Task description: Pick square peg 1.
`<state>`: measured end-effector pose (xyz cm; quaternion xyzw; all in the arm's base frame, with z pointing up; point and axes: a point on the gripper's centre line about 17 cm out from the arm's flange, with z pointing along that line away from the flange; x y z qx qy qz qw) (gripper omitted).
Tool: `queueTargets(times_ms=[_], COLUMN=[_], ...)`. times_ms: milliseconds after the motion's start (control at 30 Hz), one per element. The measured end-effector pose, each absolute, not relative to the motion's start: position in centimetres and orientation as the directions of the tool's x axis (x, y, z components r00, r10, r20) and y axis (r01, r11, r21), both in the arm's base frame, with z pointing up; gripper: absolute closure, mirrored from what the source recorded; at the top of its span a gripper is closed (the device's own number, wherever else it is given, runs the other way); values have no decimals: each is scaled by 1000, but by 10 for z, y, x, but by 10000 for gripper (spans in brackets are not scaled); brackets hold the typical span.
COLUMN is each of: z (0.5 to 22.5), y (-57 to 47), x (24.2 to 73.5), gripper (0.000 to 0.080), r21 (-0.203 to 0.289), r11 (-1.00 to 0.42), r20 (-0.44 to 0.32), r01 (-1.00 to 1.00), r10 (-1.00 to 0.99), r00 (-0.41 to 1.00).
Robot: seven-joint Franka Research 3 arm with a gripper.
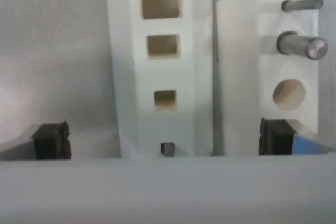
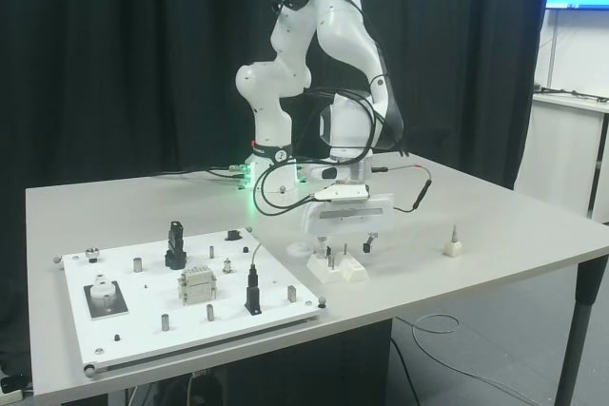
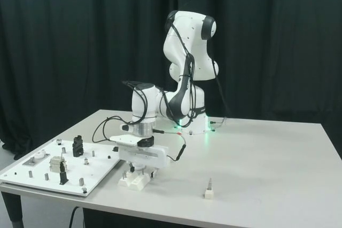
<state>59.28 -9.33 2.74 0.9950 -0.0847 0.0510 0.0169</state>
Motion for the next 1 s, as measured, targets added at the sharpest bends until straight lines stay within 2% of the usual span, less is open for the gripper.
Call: queueTargets(times_ms=[433,467,633,667,867,900,1000], z=[26,26,27,27,31,31,34], y=[-91,-90,-88,-88,-86,-86,-87], x=[587,587,586,586,587,587,588], gripper=[3,106,106,298,298,462,462], r21=[16,16,13,12,7,7,5], r11=[-988,-988,-989,-989,-989,-989,-989], r20=[72,70,66,65,62,63,66], r01=[-152,-151,-149,-149,-148,-149,-150], r10=[-150,-150,-148,-148,-148,-148,-150], r00=[986,986,987,987,987,987,987])
